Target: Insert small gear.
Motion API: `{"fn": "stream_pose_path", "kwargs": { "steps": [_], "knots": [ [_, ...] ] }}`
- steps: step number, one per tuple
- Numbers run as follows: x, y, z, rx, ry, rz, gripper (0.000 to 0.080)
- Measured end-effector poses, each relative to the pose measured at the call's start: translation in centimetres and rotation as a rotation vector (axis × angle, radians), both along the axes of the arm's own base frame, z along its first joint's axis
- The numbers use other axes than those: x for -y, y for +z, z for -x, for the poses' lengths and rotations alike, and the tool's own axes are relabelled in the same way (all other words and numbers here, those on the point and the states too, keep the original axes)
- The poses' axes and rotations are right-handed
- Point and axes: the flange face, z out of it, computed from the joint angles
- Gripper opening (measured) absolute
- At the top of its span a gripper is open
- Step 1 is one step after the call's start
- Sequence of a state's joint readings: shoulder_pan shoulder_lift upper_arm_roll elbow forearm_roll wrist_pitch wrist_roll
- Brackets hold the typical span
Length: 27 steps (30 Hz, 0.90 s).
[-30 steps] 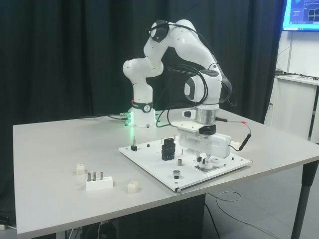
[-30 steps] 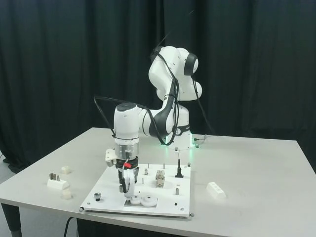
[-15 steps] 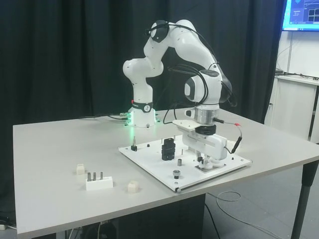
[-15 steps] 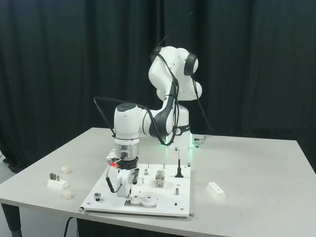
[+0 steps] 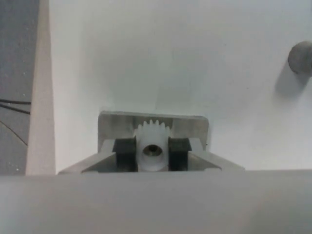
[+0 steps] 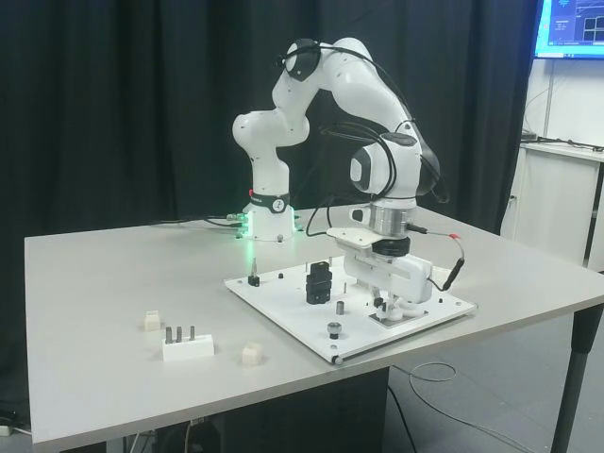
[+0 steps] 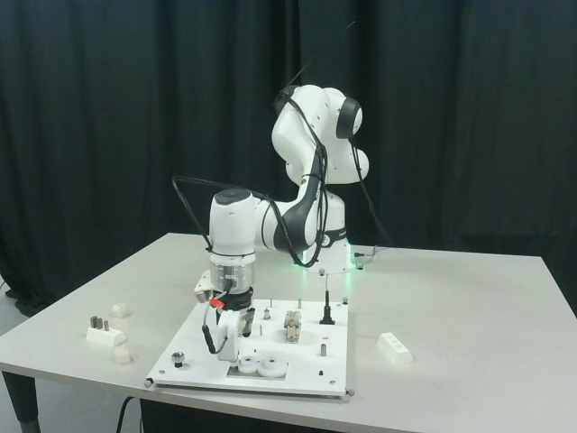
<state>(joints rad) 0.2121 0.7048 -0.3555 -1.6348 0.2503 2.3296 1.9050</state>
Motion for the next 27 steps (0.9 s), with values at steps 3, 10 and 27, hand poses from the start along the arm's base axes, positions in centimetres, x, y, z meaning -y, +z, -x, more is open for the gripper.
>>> {"fn": "stream_pose_path", "kwargs": {
  "steps": [3,10,27],
  "knots": [
    [0.0,0.0,0.0,0.0,0.01,0.0,0.0131],
    [0.0,0.0,0.0,-0.001,0.021,0.001,0.0131],
    [-0.1,1.9,-0.3,-0.016,0.104,-0.012,0.0645]
  ]
}}
